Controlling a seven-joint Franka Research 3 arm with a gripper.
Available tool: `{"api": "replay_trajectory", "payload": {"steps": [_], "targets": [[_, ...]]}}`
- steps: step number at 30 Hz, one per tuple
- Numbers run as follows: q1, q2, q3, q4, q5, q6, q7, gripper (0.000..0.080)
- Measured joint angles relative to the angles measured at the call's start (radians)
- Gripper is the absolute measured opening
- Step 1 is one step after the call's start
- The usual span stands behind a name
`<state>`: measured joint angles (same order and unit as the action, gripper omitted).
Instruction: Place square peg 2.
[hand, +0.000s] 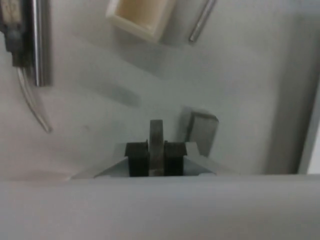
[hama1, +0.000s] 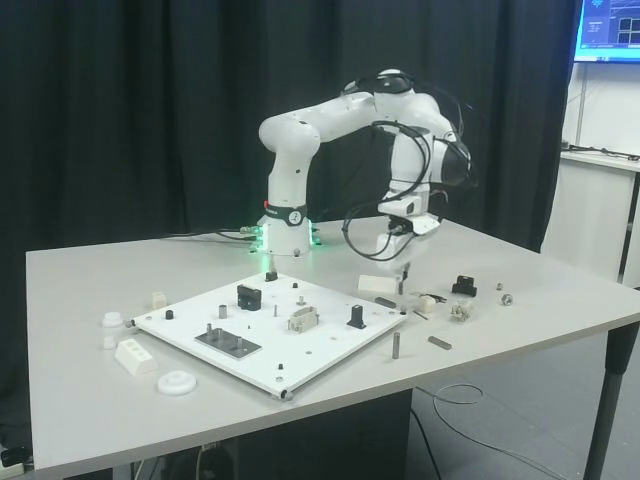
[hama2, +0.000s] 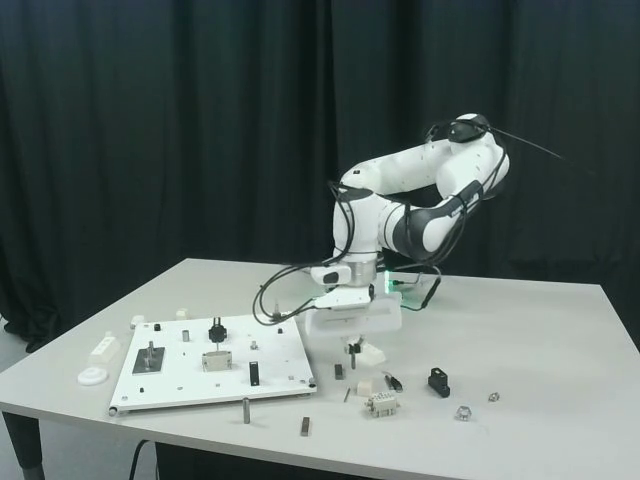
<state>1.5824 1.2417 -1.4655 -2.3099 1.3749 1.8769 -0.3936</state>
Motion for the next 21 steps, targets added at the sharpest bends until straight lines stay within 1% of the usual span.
{"api": "replay_trajectory", "payload": {"steps": [5, 10, 21], "targets": [[0.000, 0.000, 0.021, 0.011, 0.002, 0.018, 0.015, 0.0062], [0.000, 0.000, 0.035, 0.019, 0.002, 0.029, 0.017, 0.0062], [0.003, 0.000, 0.037, 0.022, 0.000, 0.032, 0.033, 0.0062]]}}
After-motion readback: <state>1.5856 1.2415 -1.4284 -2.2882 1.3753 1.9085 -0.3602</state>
